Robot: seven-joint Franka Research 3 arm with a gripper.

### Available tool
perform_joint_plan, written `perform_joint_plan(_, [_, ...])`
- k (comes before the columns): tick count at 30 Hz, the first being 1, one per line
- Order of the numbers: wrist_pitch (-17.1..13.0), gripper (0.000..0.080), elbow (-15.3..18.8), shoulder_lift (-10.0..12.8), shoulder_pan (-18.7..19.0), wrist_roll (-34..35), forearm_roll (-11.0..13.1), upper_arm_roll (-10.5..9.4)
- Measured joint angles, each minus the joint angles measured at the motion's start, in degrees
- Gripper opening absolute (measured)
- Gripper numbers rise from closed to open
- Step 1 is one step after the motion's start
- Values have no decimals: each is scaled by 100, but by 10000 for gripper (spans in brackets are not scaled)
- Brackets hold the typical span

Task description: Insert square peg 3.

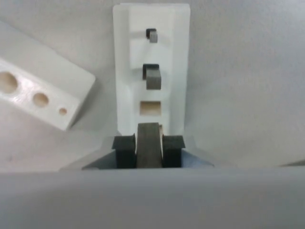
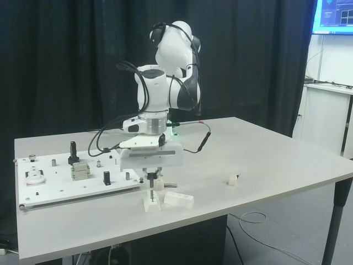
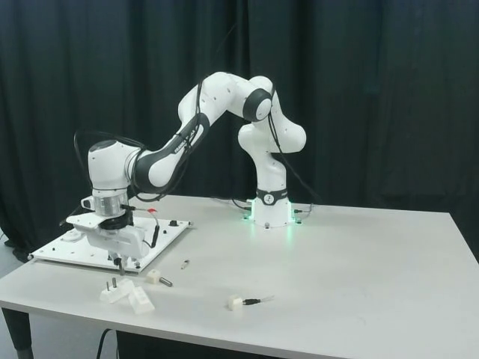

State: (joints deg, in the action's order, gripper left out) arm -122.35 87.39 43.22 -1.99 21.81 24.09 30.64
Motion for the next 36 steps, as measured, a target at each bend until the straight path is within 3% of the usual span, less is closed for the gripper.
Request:
perform_joint_plan(12, [138, 115, -1, -162, 1, 106, -79, 4])
perform_joint_plan(36, [151, 115, -1, -221, 17, 363, -83, 5])
